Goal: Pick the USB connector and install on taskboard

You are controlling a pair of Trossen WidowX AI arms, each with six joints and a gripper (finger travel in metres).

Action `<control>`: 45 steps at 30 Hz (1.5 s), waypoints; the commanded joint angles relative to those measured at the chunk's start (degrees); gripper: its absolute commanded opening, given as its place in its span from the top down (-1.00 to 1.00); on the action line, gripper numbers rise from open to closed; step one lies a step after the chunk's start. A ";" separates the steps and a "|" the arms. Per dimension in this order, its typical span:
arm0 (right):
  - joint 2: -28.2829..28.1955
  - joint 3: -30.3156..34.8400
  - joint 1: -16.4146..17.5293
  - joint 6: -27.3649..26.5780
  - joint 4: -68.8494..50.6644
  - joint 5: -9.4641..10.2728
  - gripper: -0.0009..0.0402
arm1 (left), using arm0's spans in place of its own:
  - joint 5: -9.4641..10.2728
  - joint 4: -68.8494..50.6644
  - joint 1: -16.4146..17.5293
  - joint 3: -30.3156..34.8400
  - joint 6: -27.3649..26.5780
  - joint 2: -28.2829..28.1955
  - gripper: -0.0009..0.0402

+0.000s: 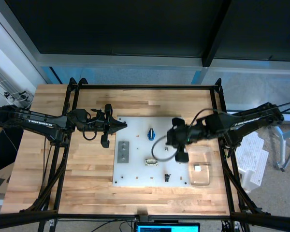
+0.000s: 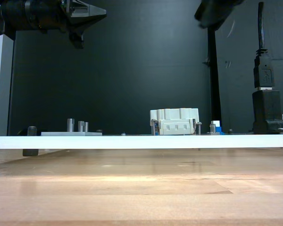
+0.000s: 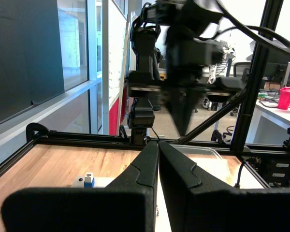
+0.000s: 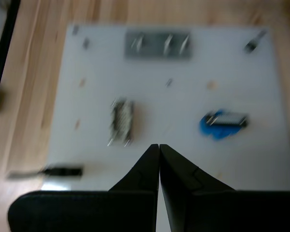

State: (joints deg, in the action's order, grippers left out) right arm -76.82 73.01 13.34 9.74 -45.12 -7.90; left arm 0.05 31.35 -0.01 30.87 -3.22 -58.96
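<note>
The black USB plug [image 2: 263, 70] stands upright in the black upright port [image 2: 269, 113] by the near edge of the white task board [image 1: 135, 166]. A silver band shows between them, and its plain black cable [image 2: 261, 23] rises straight up. From above, the port is dark, so I judge the plug seated with nothing holding it.

My right gripper [image 4: 158, 147] hangs high over the middle of the board, fingers pressed together on nothing. The plug lies below it, toward the near edge. In my blurred wrist view, the dark shape at the board's edge is probably that port. This arm is the nearer one. My left gripper [image 3: 158, 145] hovers over the board's left edge, also closed and empty.

Near the port sit a cream multi-pin socket [image 2: 174, 121], a blue fitting [image 1: 151, 134] and a grey pegged plate [image 1: 123, 151]. The clear plastic tray [image 1: 208, 182] holds only its white block [image 1: 197, 168]. Any move I make should keep clear of that rising cable.
</note>
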 commanded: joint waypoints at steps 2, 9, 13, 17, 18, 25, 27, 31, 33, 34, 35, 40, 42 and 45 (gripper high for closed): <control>4.98 -5.90 -5.99 -3.39 10.34 4.85 0.96 | -0.02 0.00 0.00 0.02 0.00 0.00 0.96; 11.43 -15.30 -11.69 -6.62 28.28 6.49 0.96 | -0.02 0.02 0.00 0.00 0.00 -0.02 0.96; 13.86 -20.31 -12.48 -8.17 38.82 6.58 0.96 | -0.02 0.02 0.00 0.00 0.00 0.00 0.96; 16.13 -25.55 -13.40 -8.68 49.18 6.69 0.96 | -0.02 0.00 0.00 0.00 0.00 0.00 0.96; 16.76 -26.71 -13.46 -8.66 51.25 6.58 0.96 | 0.00 0.02 0.00 0.00 0.00 0.00 0.96; 21.16 -33.83 -13.46 -6.93 61.64 5.84 0.96 | -0.02 0.00 0.02 0.00 0.00 0.00 0.96; 22.29 -35.85 -13.46 -5.57 64.11 5.75 0.96 | -0.02 0.00 0.00 0.00 0.00 -0.02 0.96; 24.09 -38.71 -13.40 -5.03 65.55 5.75 0.96 | 0.00 0.00 0.02 0.00 0.00 0.00 0.96; 24.35 -39.32 -13.31 -4.57 65.57 5.77 0.96 | -0.02 0.02 0.00 0.00 0.00 0.00 0.96; 24.35 -39.36 -13.29 -4.61 65.51 5.92 0.96 | 0.00 0.00 0.02 0.00 0.00 0.00 0.96; 24.35 -39.34 -13.29 -4.59 65.53 6.01 0.96 | -0.02 0.00 0.00 0.00 0.00 0.00 0.96; 24.33 -39.34 -13.20 -4.61 65.37 5.99 0.96 | -0.02 0.00 0.02 0.00 0.00 0.00 0.96; 24.33 -39.34 -13.20 -4.59 65.37 5.99 0.96 | -0.02 0.02 0.00 0.00 0.00 0.00 0.96; 24.33 -39.34 -13.20 -4.00 65.26 6.01 0.96 | 0.00 0.02 0.00 0.00 0.00 0.00 0.96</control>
State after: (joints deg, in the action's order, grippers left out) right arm -52.45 33.65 0.10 5.52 20.23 -1.91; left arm 0.05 31.35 -0.01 30.87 -3.22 -58.96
